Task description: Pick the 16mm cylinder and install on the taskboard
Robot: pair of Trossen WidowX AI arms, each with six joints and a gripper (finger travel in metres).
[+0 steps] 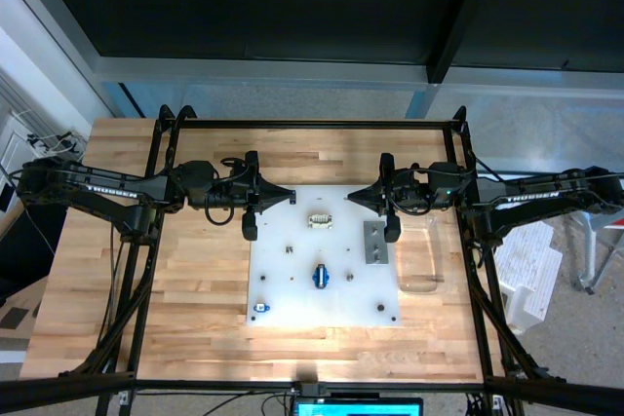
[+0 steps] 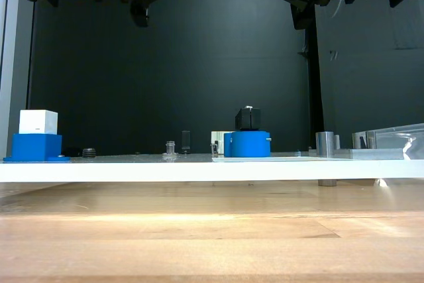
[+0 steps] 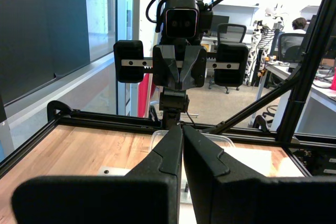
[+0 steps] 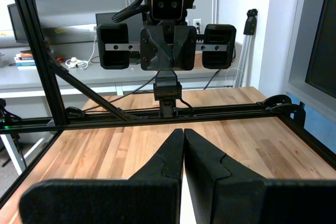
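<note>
16mm cylinder (image 1: 351, 279) stands on your taskboard (image 1: 292, 301), between the blue fitting (image 1: 320, 277) and the grey block (image 1: 375, 242). Your left gripper (image 1: 291, 197) and right gripper (image 1: 351, 197) hover above its far edge, both pincers pressed together.

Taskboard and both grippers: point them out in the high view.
Taskboard (image 1: 341, 241): high view, bare white plate.
Left gripper (image 1: 292, 196): high view, shut fingertips over taskboard's far left.
Right gripper (image 1: 350, 196): high view, shut fingertips over taskboard's far edge.
</note>
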